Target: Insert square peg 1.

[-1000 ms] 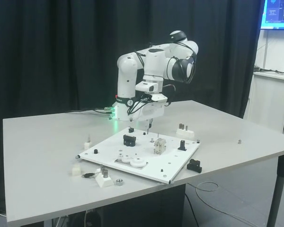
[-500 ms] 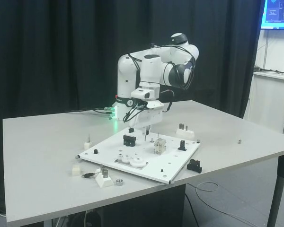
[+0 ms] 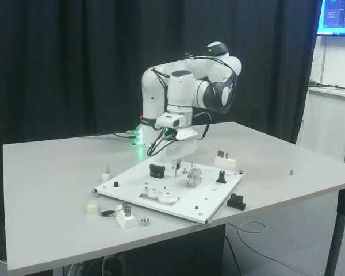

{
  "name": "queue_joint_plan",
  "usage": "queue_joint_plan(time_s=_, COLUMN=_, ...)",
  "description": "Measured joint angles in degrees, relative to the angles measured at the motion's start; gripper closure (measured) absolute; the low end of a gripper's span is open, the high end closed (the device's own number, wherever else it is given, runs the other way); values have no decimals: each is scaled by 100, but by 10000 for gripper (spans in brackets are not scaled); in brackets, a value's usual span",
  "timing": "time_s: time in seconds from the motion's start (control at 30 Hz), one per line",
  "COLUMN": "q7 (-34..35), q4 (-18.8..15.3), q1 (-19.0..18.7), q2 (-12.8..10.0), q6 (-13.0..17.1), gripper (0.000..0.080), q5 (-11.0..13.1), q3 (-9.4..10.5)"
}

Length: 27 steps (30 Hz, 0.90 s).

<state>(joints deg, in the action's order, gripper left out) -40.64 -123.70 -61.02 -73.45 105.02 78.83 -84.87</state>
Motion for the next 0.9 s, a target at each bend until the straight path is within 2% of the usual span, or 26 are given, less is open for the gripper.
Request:
queue_joint_plan(time_s=0.4, q7=2, q4=248, q1=275, q2=-41, q6=-184, gripper=777, q5=0, q3=84)
queue_joint_plan(time_s=0.9, q7=2, q4=295, q1=348, q2=-59, q6=-210, gripper=777, q5=0, q3=171)
